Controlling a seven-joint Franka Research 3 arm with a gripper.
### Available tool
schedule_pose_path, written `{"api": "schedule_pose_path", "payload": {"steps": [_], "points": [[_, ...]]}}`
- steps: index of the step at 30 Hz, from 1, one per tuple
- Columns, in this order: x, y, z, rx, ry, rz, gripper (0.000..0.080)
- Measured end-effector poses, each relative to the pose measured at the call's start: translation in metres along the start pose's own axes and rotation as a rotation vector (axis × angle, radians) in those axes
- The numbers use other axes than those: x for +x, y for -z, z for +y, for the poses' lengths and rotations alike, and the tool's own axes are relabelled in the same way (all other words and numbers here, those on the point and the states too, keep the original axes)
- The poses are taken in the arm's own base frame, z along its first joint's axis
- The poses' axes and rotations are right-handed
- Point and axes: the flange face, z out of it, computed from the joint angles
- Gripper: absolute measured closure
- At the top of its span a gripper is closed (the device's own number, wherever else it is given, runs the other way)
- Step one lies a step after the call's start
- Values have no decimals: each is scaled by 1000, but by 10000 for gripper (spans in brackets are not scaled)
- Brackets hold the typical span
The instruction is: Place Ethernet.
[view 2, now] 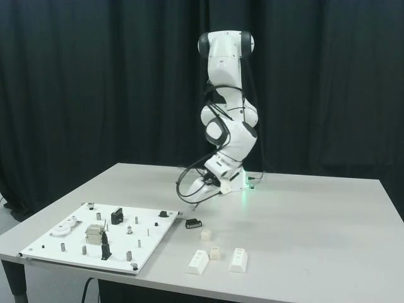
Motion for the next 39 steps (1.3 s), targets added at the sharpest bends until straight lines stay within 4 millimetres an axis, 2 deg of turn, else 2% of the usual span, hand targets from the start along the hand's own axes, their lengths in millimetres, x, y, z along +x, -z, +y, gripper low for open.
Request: {"api": "schedule_pose_path", "payload": {"steps": [12, 21, 28, 39], "points": [[30, 41, -37, 62, -42, 48, 723], [48, 61, -51, 71, -51, 57, 723], [65, 66, -54, 121, -100, 53, 723], [92, 55, -46, 163, -140, 22, 723]]}}
